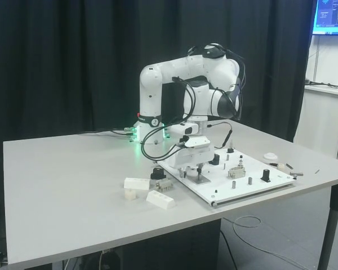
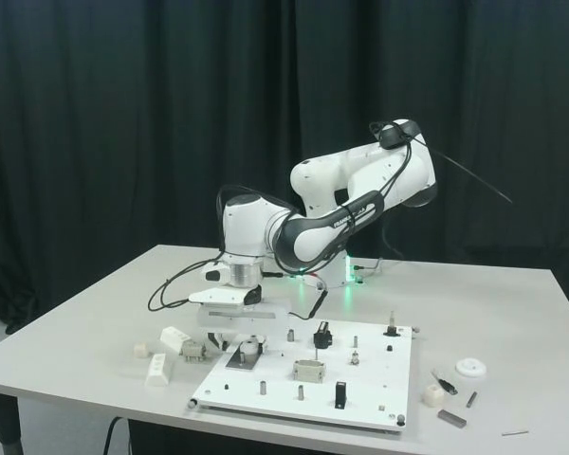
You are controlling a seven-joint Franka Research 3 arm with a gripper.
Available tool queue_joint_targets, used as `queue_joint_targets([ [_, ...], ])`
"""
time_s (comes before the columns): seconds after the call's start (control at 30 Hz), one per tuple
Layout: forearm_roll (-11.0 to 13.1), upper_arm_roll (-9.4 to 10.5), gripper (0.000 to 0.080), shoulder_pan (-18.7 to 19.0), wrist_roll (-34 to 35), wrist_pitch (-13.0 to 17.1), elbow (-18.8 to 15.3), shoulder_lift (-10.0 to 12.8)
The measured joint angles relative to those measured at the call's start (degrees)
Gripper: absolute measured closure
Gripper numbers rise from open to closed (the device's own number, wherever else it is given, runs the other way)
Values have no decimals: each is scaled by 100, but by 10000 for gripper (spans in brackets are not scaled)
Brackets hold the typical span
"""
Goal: Remove medium gear.
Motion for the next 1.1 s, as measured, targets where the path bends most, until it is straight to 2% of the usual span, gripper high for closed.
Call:
queue_joint_targets([
  [0.2, -5, -16, 24, 75, 104, -128, -7, -5],
  [0.23, -9, -19, 198, 90, 134, -148, -9, -5],
  [0.27, -13, -22, 198, 104, 167, -165, -11, -5],
  [0.3, -25, -27, 360, 118, 203, -167, -15, -4],
  [0.47, -38, -24, 360, 128, 227, -154, -17, 0],
  [0.5, -38, -22, 402, 128, 227, -144, -16, 1],
  [0.93, -52, -28, 401, 135, 228, -124, -15, -4],
  [1.1, -116, -142, 401, 164, 249, -249, -15, -5],
])
